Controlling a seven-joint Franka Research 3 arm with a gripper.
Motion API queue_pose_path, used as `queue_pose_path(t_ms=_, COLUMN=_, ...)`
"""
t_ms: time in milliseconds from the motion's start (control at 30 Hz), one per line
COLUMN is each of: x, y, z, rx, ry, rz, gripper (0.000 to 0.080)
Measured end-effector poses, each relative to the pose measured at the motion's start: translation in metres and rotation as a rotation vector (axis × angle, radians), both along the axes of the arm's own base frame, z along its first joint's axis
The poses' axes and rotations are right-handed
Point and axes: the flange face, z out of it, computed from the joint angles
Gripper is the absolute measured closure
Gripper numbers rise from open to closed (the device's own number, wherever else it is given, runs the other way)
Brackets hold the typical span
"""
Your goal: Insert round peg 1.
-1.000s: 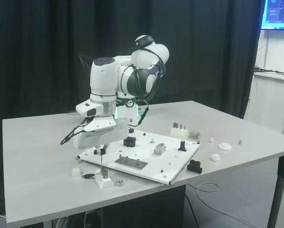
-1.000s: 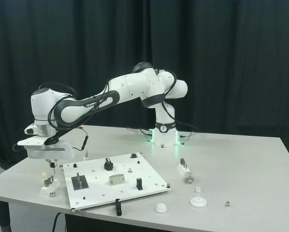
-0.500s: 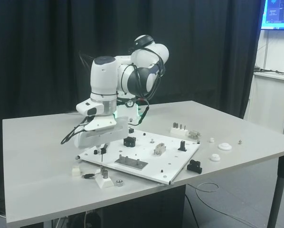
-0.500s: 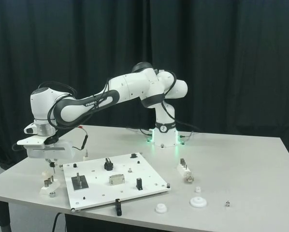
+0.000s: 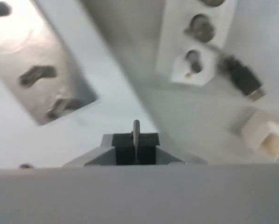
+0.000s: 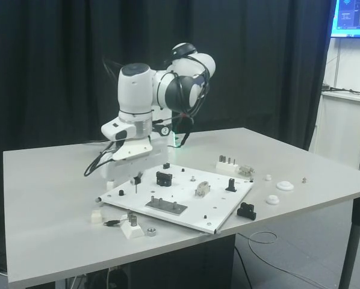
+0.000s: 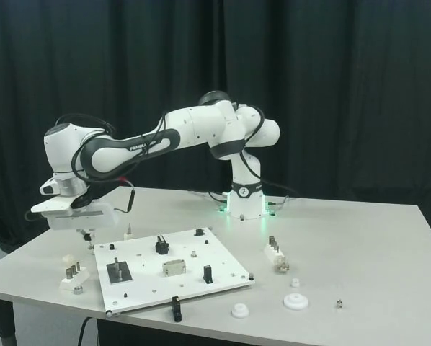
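My gripper [image 5: 136,150] is shut on a thin round peg [image 5: 136,132] that sticks out past the black fingertips. In the first room view the gripper [image 6: 136,179] hangs above the left corner of the white board [image 6: 219,201]. It is raised off the table, up and back from the white peg holder [image 6: 130,227]. The second room view shows the gripper [image 7: 88,235] above the board's [image 7: 223,270] back left edge, with the holder [image 7: 73,280] below it. A grey metal plate [image 5: 37,70] with upright pins lies on the board, beside the holder [image 5: 195,42].
A black plug [image 5: 242,77] on a cable and a small white cube [image 6: 96,215] lie by the holder, with a nut [image 6: 151,231] near the table's front. A black clamp [image 6: 247,210], white discs [image 6: 285,185] and a white block [image 6: 226,164] sit to the right.
The arm has lifted the gripper away from the peg holder, with the peg in it. It has carried the peg up and back over the board's corner.
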Motion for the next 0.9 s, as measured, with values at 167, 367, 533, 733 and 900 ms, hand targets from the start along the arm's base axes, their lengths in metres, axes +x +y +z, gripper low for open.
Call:
queue_pose_path(t_ms=167, x=-0.001, y=0.015, z=0.012, rx=0.025, ry=0.040, rz=-0.009, gripper=0.0788)
queue_pose_path(t_ms=367, x=-0.001, y=0.037, z=0.027, rx=0.052, ry=0.087, rz=-0.019, gripper=0.0788)
queue_pose_path(t_ms=533, x=-0.002, y=0.056, z=0.036, rx=0.067, ry=0.120, rz=-0.028, gripper=0.0788)
queue_pose_path(t_ms=733, x=-0.008, y=0.080, z=0.042, rx=0.079, ry=0.146, rz=-0.037, gripper=0.0788)
queue_pose_path(t_ms=900, x=-0.016, y=0.101, z=0.043, rx=0.077, ry=0.153, rz=-0.049, gripper=0.0788)
